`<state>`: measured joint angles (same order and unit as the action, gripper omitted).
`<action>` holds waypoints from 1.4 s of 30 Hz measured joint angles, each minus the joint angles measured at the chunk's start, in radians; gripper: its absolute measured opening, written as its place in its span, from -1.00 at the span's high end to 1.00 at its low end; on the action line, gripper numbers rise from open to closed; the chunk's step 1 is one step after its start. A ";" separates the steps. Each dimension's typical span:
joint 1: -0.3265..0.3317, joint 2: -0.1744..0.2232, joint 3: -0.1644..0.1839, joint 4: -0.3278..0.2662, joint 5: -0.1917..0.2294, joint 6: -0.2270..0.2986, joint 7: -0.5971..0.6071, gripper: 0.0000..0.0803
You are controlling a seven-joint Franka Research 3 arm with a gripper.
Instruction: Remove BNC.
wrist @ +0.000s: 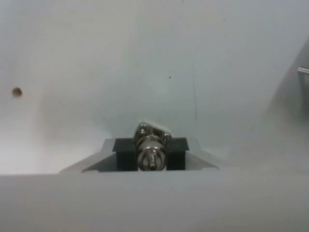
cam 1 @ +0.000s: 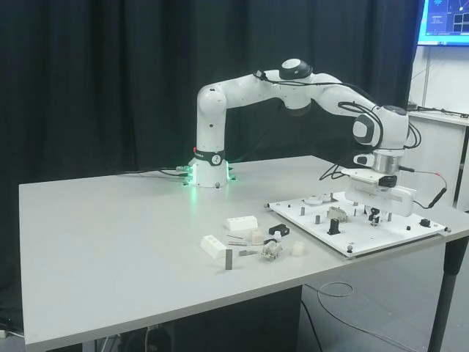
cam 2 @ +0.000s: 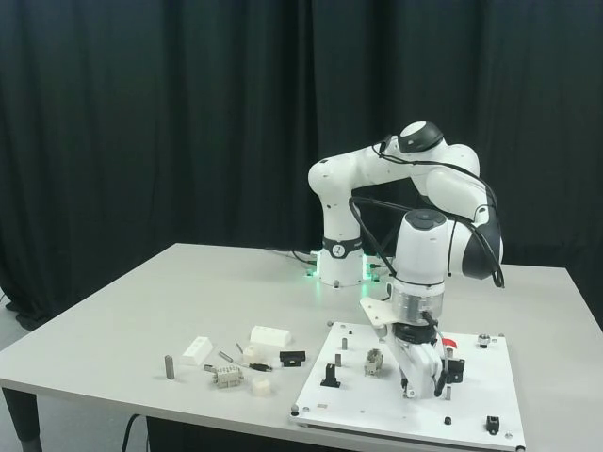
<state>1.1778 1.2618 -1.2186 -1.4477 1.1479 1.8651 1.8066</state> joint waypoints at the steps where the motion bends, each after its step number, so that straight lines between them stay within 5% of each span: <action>1: 0.000 0.000 0.000 0.000 0.000 0.000 0.000 0.69; 42: 0.005 -0.004 0.004 -0.005 -0.012 0.011 -0.283 0.69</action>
<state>1.1827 1.2583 -1.2144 -1.4524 1.1361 1.8761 1.5241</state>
